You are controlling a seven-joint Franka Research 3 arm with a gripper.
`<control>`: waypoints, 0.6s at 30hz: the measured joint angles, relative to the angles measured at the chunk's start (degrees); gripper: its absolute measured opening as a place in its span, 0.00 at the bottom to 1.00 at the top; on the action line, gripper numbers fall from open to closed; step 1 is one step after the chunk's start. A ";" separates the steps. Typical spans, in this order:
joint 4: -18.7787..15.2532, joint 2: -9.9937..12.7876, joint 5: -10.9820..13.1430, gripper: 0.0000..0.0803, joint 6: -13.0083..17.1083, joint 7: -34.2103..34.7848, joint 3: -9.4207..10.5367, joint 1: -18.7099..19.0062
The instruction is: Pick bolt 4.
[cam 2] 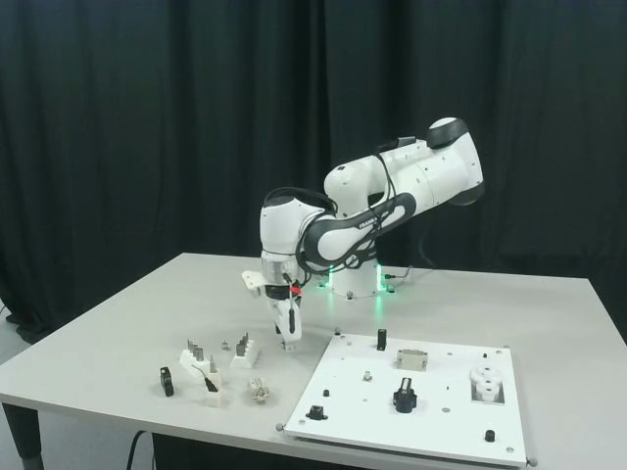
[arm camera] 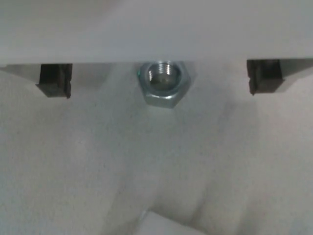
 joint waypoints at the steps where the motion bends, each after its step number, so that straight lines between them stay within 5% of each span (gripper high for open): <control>1: -0.04 0.03 0.02 1.00 0.00 0.00 0.15 0.00; 18: -0.55 0.44 0.33 1.00 0.02 -0.08 1.88 0.04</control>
